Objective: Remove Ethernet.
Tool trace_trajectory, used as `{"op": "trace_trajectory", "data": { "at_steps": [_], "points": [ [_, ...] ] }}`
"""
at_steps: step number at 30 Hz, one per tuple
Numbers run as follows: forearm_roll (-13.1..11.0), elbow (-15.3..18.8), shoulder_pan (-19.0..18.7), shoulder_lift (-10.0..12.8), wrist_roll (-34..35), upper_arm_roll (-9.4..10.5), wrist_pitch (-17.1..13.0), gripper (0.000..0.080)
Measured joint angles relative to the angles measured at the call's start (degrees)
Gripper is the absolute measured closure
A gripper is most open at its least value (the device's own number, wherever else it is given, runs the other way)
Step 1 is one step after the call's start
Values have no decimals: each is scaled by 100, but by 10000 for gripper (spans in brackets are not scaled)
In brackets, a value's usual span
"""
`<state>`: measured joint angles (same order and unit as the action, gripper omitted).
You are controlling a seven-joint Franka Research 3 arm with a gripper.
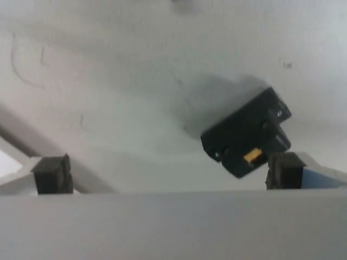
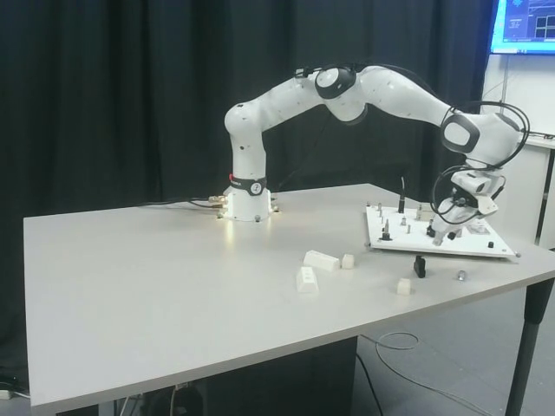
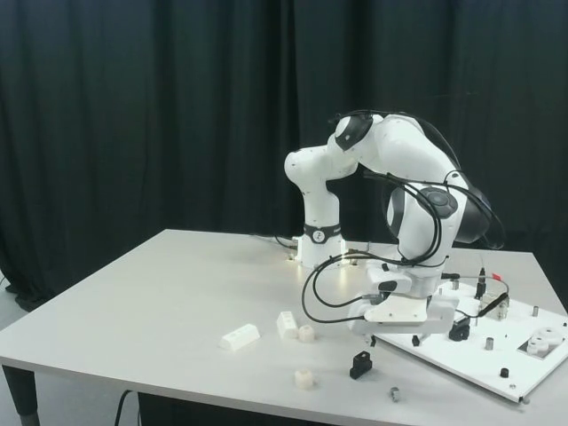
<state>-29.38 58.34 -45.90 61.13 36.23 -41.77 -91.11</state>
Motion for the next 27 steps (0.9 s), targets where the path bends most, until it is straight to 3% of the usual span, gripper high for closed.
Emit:
{"op": "trace_trajectory", "data": {
  "at_steps": [27],
  "points": [
    [277,59,-48,-12,-748,3,892,3]
  ]
}}
